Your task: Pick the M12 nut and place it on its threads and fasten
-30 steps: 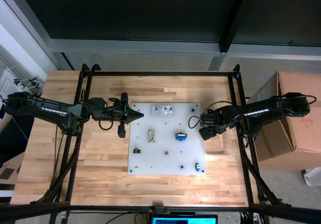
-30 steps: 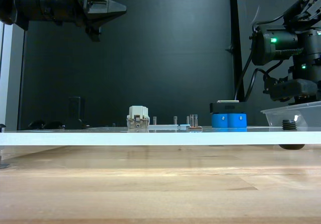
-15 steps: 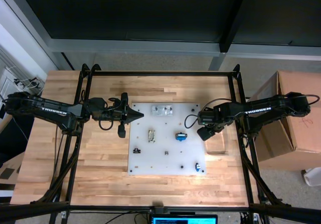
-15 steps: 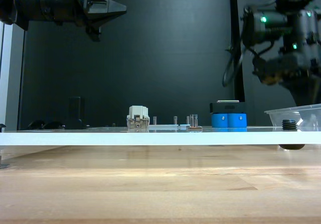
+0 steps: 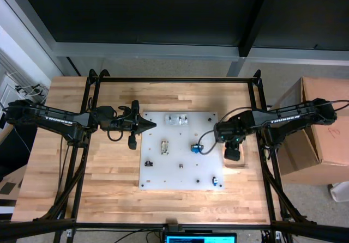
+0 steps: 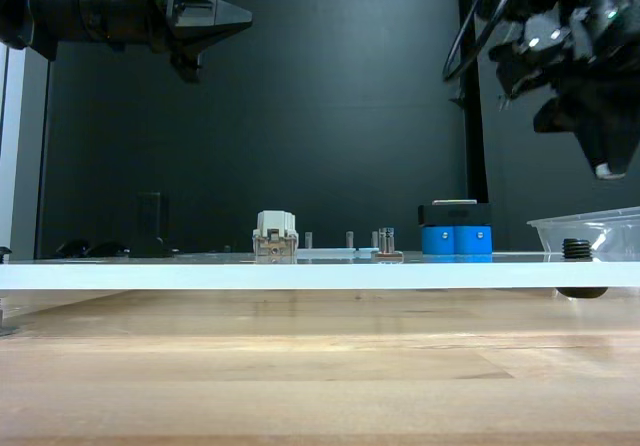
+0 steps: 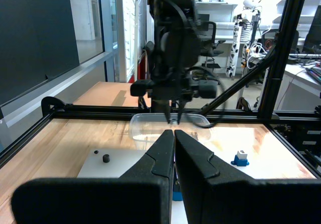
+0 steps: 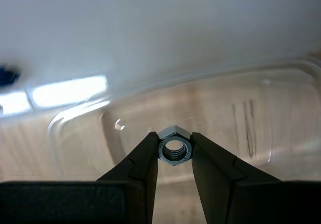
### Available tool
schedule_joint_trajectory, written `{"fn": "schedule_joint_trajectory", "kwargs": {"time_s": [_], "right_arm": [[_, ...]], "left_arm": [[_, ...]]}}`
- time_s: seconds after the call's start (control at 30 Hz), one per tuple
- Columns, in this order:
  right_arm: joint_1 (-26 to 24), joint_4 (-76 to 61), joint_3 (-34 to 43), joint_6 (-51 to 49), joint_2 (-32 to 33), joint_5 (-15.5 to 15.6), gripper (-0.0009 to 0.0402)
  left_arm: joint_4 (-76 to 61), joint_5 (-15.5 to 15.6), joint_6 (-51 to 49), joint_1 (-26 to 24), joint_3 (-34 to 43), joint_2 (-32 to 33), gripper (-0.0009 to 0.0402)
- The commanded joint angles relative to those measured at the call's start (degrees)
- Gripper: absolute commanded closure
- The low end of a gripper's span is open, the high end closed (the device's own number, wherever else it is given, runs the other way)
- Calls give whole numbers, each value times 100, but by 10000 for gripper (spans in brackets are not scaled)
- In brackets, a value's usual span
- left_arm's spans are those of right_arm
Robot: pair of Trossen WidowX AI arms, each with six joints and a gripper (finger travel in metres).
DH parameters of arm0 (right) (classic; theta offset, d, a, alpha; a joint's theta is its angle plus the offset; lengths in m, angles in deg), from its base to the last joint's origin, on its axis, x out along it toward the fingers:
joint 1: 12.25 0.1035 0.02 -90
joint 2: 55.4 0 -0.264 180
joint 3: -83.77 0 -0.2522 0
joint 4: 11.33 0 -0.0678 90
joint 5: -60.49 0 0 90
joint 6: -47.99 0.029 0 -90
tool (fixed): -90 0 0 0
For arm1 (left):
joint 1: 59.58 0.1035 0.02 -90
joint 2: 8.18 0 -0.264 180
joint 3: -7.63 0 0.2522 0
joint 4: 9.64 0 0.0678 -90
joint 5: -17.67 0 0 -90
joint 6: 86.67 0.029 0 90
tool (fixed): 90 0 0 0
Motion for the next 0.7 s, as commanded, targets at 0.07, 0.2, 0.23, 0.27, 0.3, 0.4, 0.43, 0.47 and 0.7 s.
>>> {"fn": "schedule_joint_trajectory", "kwargs": {"time_s": [0.07, 0.2, 0.23, 0.27, 0.3, 0.4, 0.43, 0.47, 0.7], "right_arm": [[448, -48, 310, -1261, 387, -4, 378], [922, 35, 656, -2568, 804, -4, 378], [1010, 66, 748, -2793, 927, -4, 378], [1084, 87, 857, -2977, 1040, -4, 378], [1150, 111, 981, -3200, 1167, -4, 378], [1329, 122, 1425, -3790, 1574, -7, 378], [1386, 120, 1585, -4009, 1718, -4, 378], [1443, 111, 1744, -4223, 1864, -9, 378], [1784, 92, 2608, -6096, 2704, -15, 378]], "left_arm": [[2, 0, 2, 0, 2, 0, 393], [2, 0, 0, 0, 2, 0, 393], [2, 0, 2, 2, 2, 0, 393], [4, 0, 0, 0, 2, 0, 393], [4, 0, 0, 0, 2, 0, 393], [2, 0, 0, 0, 2, 0, 393], [2, 0, 0, 0, 2, 0, 393], [2, 0, 2, 2, 2, 0, 393], [4, 0, 0, 0, 2, 0, 393]]}}
